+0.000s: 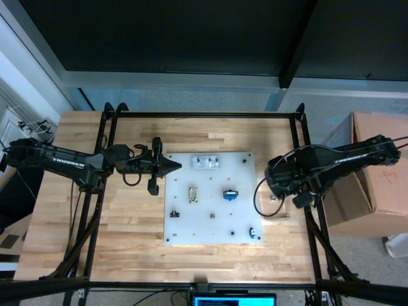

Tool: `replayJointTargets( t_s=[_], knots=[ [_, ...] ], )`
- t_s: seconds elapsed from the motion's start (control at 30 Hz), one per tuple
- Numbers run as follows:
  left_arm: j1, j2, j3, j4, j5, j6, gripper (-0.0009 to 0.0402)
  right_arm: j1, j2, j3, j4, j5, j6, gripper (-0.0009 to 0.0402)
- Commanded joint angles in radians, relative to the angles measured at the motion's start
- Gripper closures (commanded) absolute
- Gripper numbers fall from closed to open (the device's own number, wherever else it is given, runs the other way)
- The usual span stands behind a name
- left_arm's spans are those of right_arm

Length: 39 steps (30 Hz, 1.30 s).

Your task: Pick the M12 nut and place it on its threads and fasten

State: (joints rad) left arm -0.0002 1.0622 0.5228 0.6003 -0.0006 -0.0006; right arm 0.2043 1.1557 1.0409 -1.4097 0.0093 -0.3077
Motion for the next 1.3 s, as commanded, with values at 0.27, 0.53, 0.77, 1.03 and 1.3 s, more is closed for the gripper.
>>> replayJointTargets(
  t_s=[0.27, 0.53, 0.77, 1.03, 1.3],
  knots=[
    [0.0, 0.0, 0.0, 0.0, 0.0, 0.0, 0.0393, 0.033, 0.051, -0.064, 0.122, -0.001, -0.504, 0.0345],
    [0.0, 0.0, 0.0, 0.0, 0.0, 0.0, 0.0393, 0.036, 0.052, -0.153, 0.241, 0.026, -0.709, 0.0297],
    [0.0, 0.0, 0.0, 0.0, 0.0, 0.0, 0.0393, 0.041, 0.066, -0.217, 0.305, 0.025, -0.798, 0.0239],
    [0.0, 0.0, 0.0, 0.0, 0.0, 0.0, 0.0393, 0.04, 0.066, -0.28, 0.33, 0.025, -0.912, 0.022],
    [0.0, 0.0, 0.0, 0.0, 0.0, 0.0, 0.0393, 0.01, 0.065, -0.319, 0.359, 0.025, -0.922, 0.0229]
  ],
)
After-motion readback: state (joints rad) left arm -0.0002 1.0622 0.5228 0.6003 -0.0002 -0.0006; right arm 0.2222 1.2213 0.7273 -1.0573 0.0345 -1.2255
